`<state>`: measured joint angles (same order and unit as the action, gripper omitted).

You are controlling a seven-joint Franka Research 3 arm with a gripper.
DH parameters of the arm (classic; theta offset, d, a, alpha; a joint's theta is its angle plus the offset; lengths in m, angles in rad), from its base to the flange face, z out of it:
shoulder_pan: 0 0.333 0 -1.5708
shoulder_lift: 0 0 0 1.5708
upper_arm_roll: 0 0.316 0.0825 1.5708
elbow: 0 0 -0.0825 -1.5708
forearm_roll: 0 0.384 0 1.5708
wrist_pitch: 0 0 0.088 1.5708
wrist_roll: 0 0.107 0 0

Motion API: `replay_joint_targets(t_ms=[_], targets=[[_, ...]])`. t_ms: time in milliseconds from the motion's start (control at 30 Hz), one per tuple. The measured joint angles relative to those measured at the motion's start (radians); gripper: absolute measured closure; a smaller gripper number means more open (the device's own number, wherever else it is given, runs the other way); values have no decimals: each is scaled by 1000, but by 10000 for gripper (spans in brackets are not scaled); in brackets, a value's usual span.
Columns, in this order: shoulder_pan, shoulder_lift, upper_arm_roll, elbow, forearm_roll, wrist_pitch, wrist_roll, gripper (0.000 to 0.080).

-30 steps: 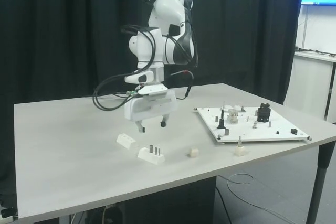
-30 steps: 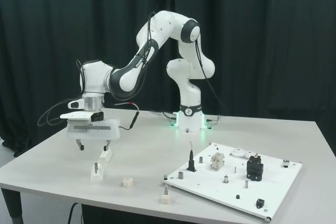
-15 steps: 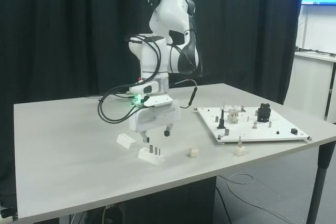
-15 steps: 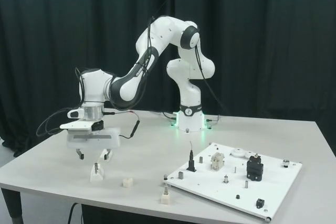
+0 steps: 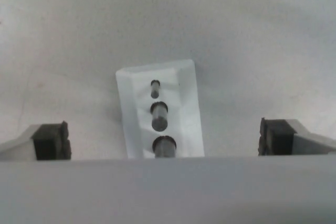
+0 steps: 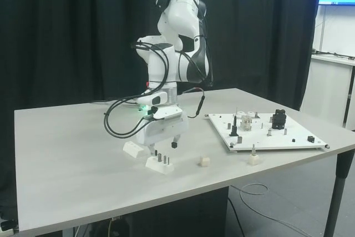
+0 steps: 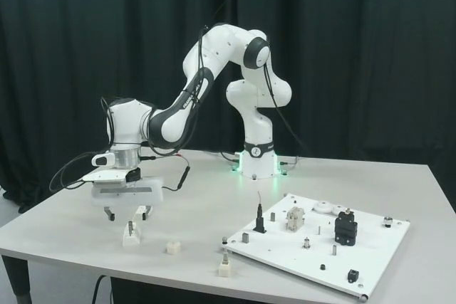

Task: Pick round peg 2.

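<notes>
Fingers (image 5: 51, 141) wide apart; nearest peg (image 5: 164, 146) half hidden.

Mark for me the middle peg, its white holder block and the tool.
middle peg (image 5: 159, 117), wrist view, on its top end.
white holder block (image 5: 186, 103), wrist view, bare upper face.
tool (image 5: 163, 140), wrist view, midway between fingertips.

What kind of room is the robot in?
Probably a robot lab: a white arm bolted to a grey table, black curtains all round, and a board of small parts for practice.
</notes>
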<state>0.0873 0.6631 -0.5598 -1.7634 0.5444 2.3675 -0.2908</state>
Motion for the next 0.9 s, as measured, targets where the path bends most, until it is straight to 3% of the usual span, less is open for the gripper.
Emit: replay_joint_targets(t_ms=[367, 900], targets=[[-26, 15, 32, 0, 0, 7, -2, 3], [-38, 37, 46, 8, 5, 40, -2, 3]])
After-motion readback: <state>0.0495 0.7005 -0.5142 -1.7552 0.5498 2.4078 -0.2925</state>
